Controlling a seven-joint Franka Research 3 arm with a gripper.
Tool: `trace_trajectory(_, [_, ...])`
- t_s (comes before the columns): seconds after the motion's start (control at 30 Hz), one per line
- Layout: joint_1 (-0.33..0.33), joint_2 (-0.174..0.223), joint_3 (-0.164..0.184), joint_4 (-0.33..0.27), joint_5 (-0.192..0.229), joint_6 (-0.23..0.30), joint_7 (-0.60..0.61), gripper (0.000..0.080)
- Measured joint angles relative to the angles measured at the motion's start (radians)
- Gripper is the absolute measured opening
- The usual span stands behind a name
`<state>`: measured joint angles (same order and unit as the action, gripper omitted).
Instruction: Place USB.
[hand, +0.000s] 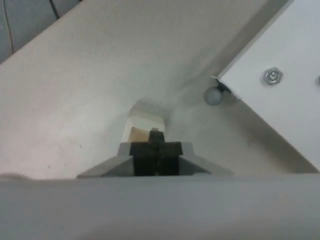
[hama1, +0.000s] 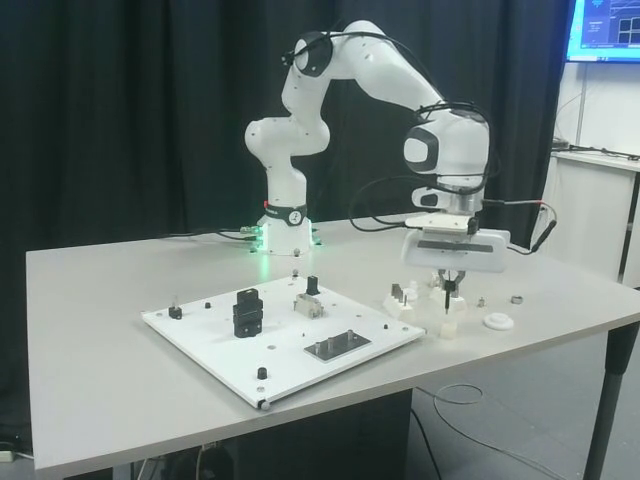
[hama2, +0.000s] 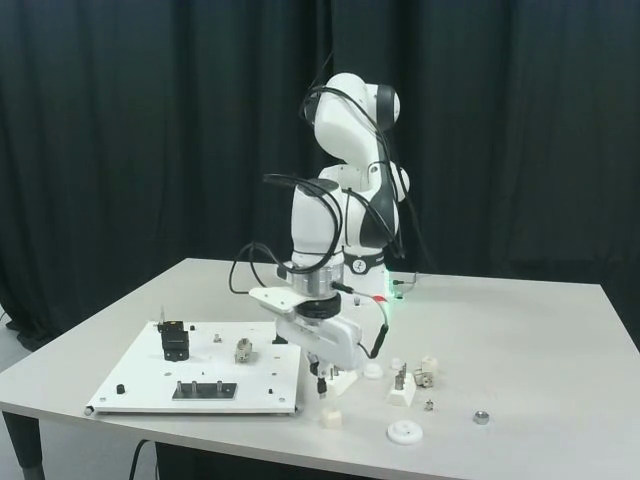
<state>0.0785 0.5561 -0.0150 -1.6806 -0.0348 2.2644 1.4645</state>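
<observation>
My gripper (hama1: 447, 283) hangs just off the right corner of the white board (hama1: 215, 350), shut on a small black USB plug (hama1: 446, 294) that points down. Directly below the plug stands a small white block (hama1: 449, 324), with a short gap between them. In the wrist view the black plug (hand: 155, 151) sits between the grey fingers (hand: 187, 162), and the white block (hand: 145, 123) shows just past its tip. From the second room view the gripper (hama2: 320, 376) holds the plug (hama2: 321, 388) above the block (hama2: 330, 418), beside the board (hama2: 130, 385).
The board carries a black fixture (hama1: 247, 312), a grey plate (hama1: 336, 345), a small metal socket part (hama1: 309, 300) and several pegs. On the table to the right lie a white holder with pins (hama1: 400, 299), a white gear (hama1: 497, 321) and a small ring (hama1: 517, 298).
</observation>
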Motion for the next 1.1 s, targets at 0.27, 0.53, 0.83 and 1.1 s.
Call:
trace_trajectory(0.27, [0.012, 0.020, -0.004, 0.017, 0.000, -0.019, 0.019, 0.0025])
trace_trajectory(0.53, [0.025, 0.035, -0.009, 0.032, 0.000, -0.034, 0.028, 0.0025])
trace_trajectory(0.83, [0.036, 0.050, -0.016, 0.043, 0.000, -0.036, 0.029, 0.0025])
trace_trajectory(1.1, [0.038, 0.064, -0.017, 0.054, 0.000, -0.036, 0.034, 0.0025])
